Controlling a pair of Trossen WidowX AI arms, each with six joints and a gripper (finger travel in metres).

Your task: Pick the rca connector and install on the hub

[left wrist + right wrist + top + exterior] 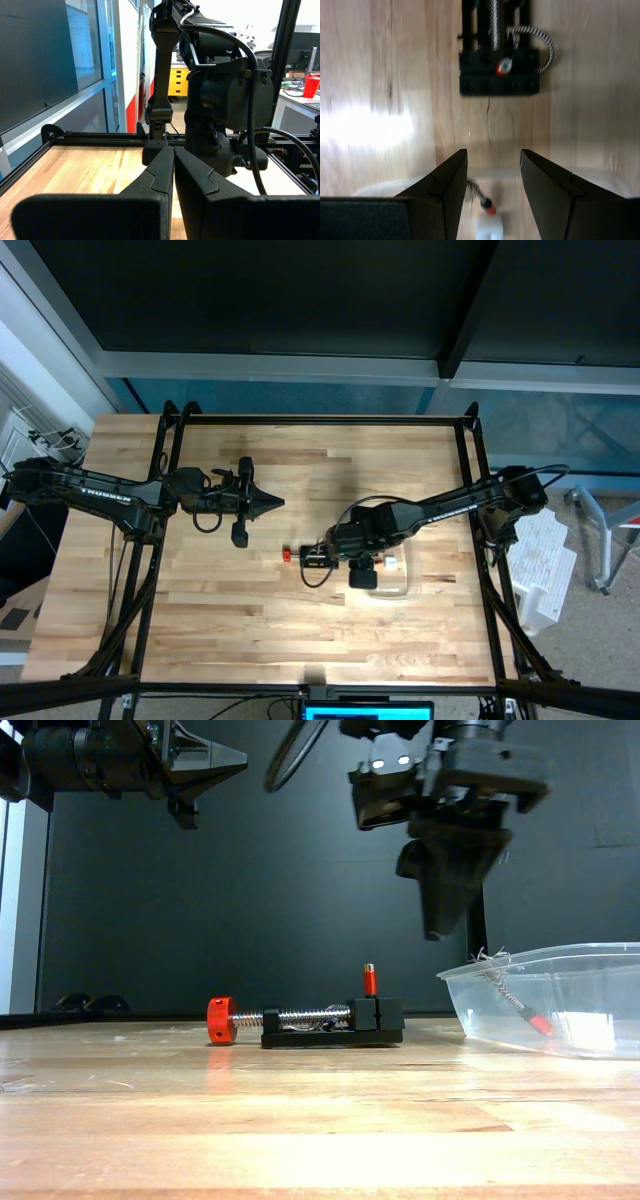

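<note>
The hub is a black block lying on the wooden table, with a red knob on a threaded rod at one end and a red-and-silver stub standing on top. It also shows in the high view and the right wrist view. The rca connector, a small dark and silvery braided piece with a red tip, lies inside the clear tray. My right gripper hangs open and empty above the tray's edge nearest the hub. My left gripper is shut and parked high at the left.
The clear plastic tray stands just right of the hub and also holds a small whitish piece. A braided wire curls beside the hub. A black frame borders the table.
</note>
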